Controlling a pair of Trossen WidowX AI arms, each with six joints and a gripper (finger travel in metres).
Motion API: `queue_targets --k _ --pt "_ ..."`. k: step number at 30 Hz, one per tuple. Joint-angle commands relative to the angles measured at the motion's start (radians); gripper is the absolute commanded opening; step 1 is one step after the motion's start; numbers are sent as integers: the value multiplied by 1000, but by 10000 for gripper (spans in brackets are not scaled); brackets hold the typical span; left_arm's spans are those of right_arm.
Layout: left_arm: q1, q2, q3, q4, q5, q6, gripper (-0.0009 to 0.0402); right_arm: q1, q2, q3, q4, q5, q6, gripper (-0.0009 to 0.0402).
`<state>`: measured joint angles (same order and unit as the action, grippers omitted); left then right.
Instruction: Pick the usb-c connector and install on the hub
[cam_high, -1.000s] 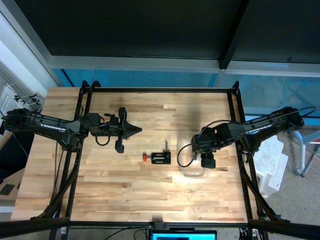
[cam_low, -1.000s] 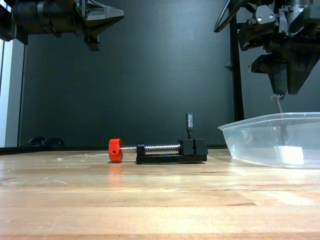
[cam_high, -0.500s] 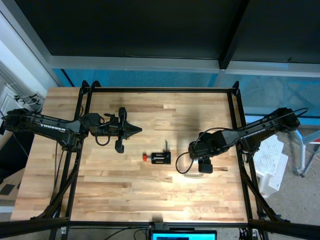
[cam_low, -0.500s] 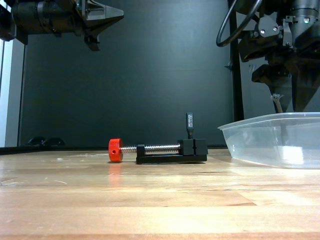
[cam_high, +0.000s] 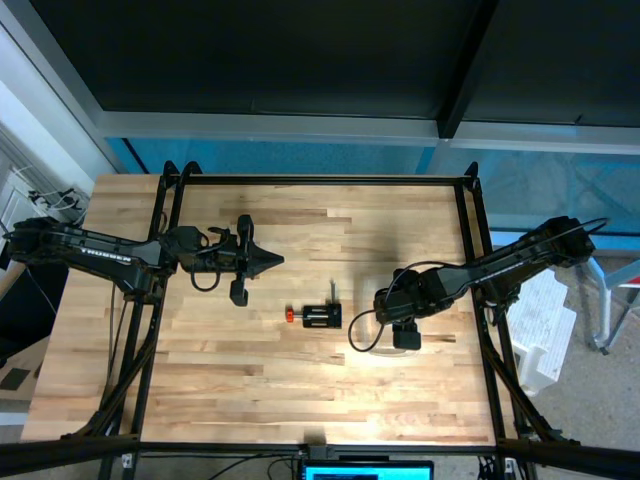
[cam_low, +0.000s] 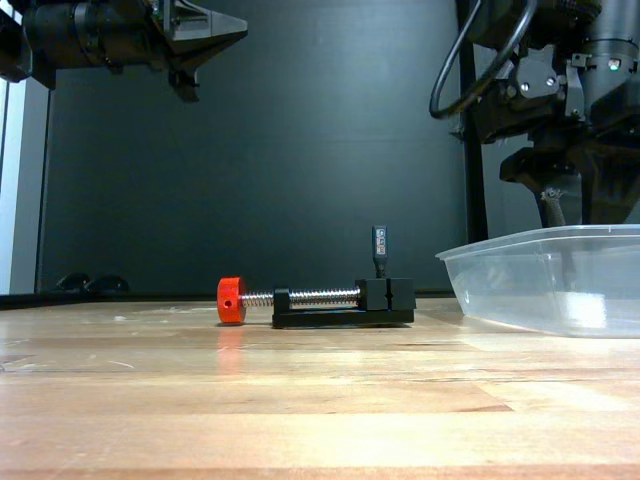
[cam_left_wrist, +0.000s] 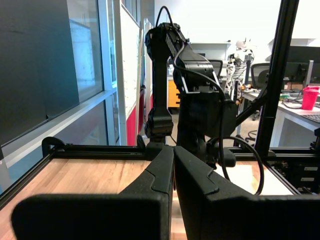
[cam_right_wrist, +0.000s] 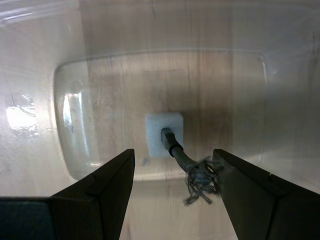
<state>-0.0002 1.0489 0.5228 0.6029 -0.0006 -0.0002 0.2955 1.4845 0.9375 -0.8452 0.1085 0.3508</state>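
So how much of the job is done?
Nothing finished yet. The usb-c connector stands in foam inside the bin, unheld. The right tool hangs open above it; the left tool is shut, high at left. Grabbing it and plugging into the hub remain.

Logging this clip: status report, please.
Left gripper shut, high above table. Right gripper open over tub. Connector upright in foam block inside tub, not held. Hub in vise, mid-table.

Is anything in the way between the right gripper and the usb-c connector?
Nothing visible. The open right gripper hangs above the usb-c connector, standing in a foam block inside the clear tub. The shut left gripper is high at the table's left.
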Motion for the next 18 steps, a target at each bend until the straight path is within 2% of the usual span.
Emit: queue_targets --k 1,18 --pt "0 0 0 0 0 0 0 0 14 -2 18 4 0 216" --pt "0 0 0 0 0 0 0 0 55 -32 74 4 0 216"
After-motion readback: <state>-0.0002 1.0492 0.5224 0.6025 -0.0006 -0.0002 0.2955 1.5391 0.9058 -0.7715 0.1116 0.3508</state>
